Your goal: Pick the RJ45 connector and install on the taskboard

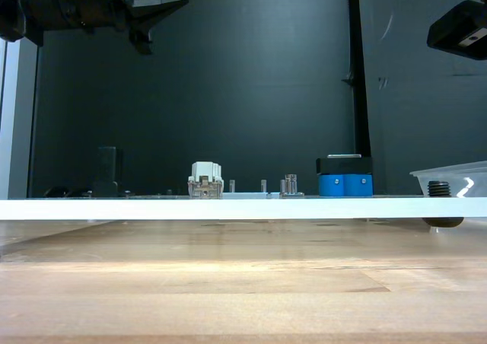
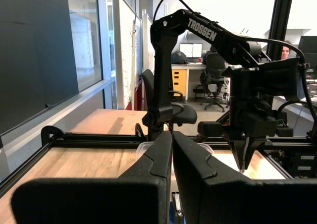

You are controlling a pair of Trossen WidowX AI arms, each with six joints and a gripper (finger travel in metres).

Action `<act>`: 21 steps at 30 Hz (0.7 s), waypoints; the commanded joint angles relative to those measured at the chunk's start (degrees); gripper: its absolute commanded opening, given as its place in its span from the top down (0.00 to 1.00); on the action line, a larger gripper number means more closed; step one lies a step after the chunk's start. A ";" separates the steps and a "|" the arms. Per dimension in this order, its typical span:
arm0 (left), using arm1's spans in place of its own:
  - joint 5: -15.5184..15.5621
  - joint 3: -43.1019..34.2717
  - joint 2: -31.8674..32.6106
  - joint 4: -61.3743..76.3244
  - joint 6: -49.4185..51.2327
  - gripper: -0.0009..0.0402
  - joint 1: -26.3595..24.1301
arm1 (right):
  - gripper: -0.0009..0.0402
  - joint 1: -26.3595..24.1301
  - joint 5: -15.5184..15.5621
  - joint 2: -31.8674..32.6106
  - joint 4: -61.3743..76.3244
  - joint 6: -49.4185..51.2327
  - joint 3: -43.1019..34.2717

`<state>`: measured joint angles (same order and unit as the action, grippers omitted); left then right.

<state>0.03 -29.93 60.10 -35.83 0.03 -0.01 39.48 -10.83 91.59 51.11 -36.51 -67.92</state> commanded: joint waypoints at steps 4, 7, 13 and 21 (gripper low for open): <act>0.00 -0.02 0.02 0.00 -0.02 0.98 0.00 | 0.98 0.42 0.31 0.83 -0.83 0.17 0.22; 0.00 -0.02 0.02 -0.02 -0.02 0.98 0.02 | 0.98 0.46 0.33 0.83 -0.92 0.35 0.46; 0.00 -0.02 0.00 -0.02 -0.02 0.98 0.00 | 0.98 0.52 0.26 0.83 -1.73 0.94 1.20; 0.00 -0.02 0.02 -0.02 -0.02 0.98 0.02 | 0.98 0.50 0.02 0.76 -2.14 1.27 1.90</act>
